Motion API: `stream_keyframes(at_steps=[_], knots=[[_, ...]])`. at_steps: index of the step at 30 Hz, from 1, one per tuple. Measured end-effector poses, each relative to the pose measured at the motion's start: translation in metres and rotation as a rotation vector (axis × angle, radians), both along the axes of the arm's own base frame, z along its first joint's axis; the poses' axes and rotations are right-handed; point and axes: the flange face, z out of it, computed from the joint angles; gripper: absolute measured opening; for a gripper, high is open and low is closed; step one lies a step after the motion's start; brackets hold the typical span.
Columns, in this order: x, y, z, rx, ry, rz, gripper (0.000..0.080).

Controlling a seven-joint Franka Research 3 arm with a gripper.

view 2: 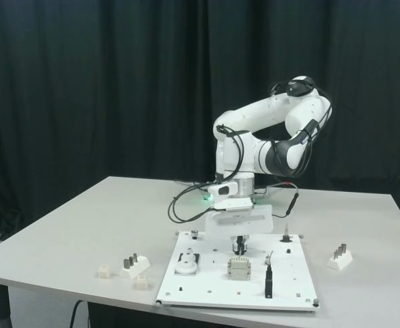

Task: Insert square peg 1.

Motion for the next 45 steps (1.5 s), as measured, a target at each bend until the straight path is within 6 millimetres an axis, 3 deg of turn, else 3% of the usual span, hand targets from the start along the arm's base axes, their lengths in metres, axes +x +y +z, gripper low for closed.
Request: stream_keyframes(at_steps=[28, 45], knots=[[0.0033, 0.0002, 0.001, -0.012, 0.026, 0.092, 0.0028], [0.0046, -0.0021, 0.0012, 0.006, 0.036, 0.02, 0.0028]])
